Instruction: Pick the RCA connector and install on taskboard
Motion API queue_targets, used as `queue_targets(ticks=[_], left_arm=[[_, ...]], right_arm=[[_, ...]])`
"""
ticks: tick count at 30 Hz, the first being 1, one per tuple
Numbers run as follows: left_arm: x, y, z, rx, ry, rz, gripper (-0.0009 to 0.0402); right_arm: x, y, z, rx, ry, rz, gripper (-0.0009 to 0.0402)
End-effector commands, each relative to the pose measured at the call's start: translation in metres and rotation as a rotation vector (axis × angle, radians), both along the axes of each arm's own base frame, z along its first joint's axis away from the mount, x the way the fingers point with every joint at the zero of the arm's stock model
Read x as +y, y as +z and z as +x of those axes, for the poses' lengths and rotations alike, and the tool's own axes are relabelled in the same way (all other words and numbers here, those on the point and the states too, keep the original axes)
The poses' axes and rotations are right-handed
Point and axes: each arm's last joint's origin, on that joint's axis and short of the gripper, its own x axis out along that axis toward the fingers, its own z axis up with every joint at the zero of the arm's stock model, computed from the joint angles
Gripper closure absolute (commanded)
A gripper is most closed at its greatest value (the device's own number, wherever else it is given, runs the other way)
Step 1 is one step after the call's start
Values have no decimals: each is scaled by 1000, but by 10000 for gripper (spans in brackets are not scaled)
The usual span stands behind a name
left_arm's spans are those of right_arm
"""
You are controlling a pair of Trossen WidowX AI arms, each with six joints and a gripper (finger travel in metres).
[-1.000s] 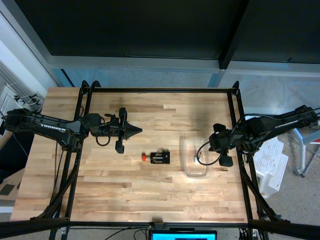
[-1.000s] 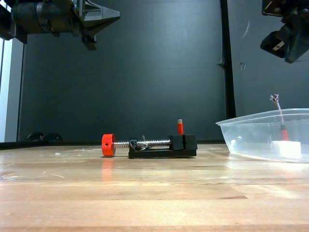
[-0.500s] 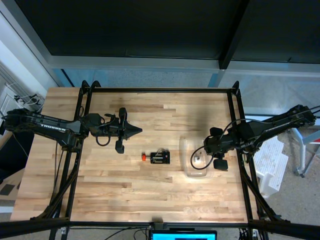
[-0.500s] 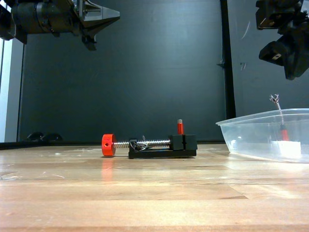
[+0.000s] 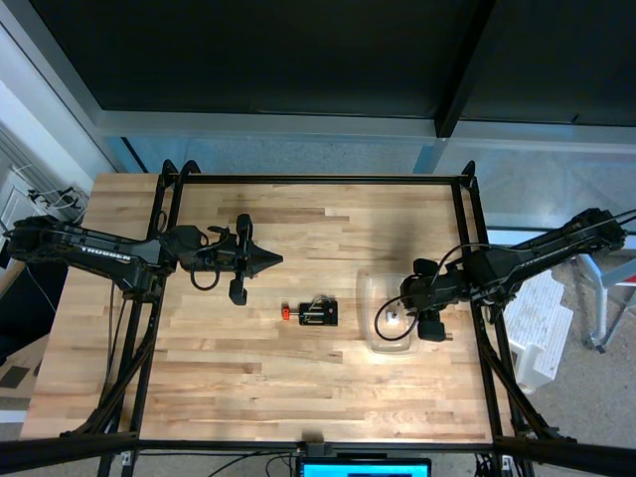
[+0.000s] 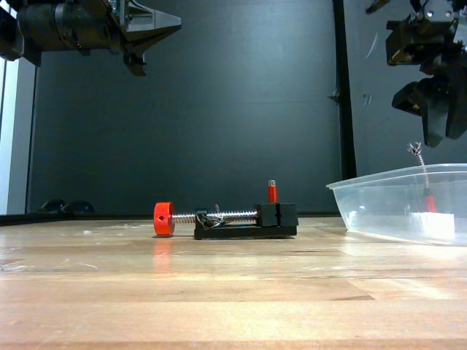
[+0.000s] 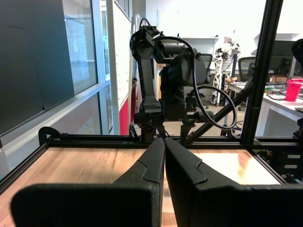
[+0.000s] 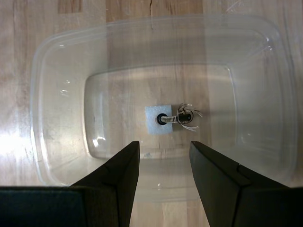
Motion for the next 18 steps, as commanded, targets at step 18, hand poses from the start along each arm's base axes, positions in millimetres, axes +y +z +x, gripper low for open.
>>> queue_targets(ticks=[18], left_arm=[[0,0,0,0,0,0,393]], right_arm=[[6,-35,11,-5,2,-6,247]])
